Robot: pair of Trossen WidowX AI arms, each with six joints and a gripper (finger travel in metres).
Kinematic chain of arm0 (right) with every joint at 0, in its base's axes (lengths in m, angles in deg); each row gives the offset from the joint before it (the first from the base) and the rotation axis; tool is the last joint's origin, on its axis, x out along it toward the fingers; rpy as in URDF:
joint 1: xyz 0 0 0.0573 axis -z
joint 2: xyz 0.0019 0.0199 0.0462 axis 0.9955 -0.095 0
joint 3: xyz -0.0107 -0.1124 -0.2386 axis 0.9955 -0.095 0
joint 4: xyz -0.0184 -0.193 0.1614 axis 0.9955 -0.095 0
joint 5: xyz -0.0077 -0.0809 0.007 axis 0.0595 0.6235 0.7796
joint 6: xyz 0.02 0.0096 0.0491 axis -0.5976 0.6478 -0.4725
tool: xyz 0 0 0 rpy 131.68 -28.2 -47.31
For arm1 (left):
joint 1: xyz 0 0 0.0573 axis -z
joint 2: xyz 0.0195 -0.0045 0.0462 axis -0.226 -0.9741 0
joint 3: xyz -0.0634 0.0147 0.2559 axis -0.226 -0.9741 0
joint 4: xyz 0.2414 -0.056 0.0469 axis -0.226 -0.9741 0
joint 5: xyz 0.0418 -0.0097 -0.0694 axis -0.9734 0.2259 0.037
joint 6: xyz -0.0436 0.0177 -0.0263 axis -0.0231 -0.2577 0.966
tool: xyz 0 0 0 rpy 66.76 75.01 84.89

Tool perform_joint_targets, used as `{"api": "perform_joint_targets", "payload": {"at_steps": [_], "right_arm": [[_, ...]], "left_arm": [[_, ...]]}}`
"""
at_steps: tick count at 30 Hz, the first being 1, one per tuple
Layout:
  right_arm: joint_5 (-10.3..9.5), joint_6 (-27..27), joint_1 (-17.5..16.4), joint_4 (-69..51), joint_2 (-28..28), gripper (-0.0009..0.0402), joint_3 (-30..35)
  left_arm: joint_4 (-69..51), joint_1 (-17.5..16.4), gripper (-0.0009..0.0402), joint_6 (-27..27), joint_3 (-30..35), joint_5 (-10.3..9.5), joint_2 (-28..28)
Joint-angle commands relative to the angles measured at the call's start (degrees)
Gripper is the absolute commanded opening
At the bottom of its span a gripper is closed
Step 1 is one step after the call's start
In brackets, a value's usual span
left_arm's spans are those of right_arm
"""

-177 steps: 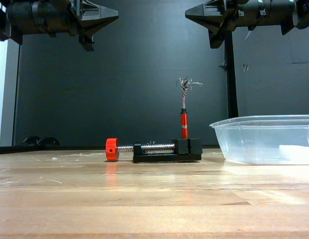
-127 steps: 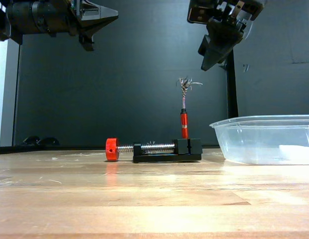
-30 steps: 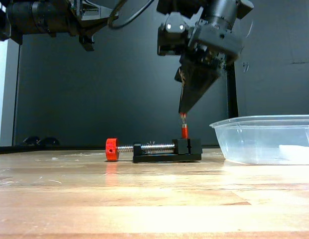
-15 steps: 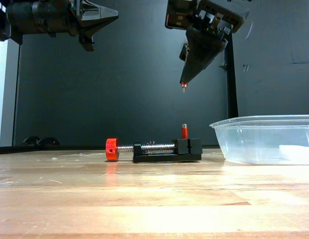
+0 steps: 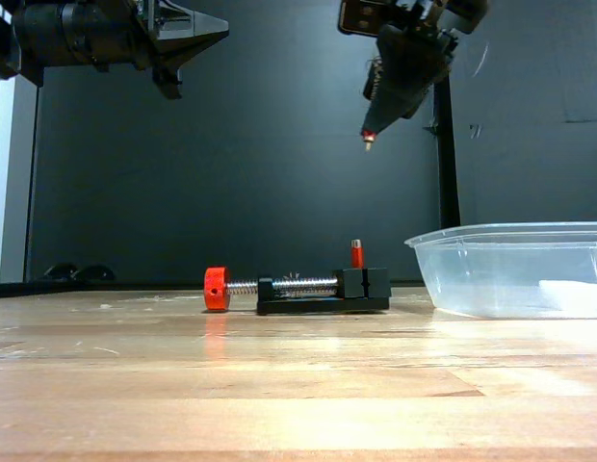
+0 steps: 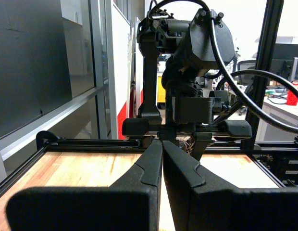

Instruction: Remove the RCA connector from the receptacle and place in the container

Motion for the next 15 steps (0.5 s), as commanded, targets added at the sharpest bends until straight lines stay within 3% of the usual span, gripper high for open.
{"api": "perform_joint_targets", "payload": {"at_steps": [1, 15], "right_arm": [[0.02, -0.85, -0.55, 0.00, 1.44, 0.0002, -1.81], [1.53, -5.64, -4.31, -3.50, 8.26, 0.0002, -11.98]], "left_arm": [[0.02, 0.00, 0.0000, -0.02, 0.00, 0.02, -0.02], [0.02, -0.02, 0.0000, -0.02, 0.00, 0.02, -0.02]]}}
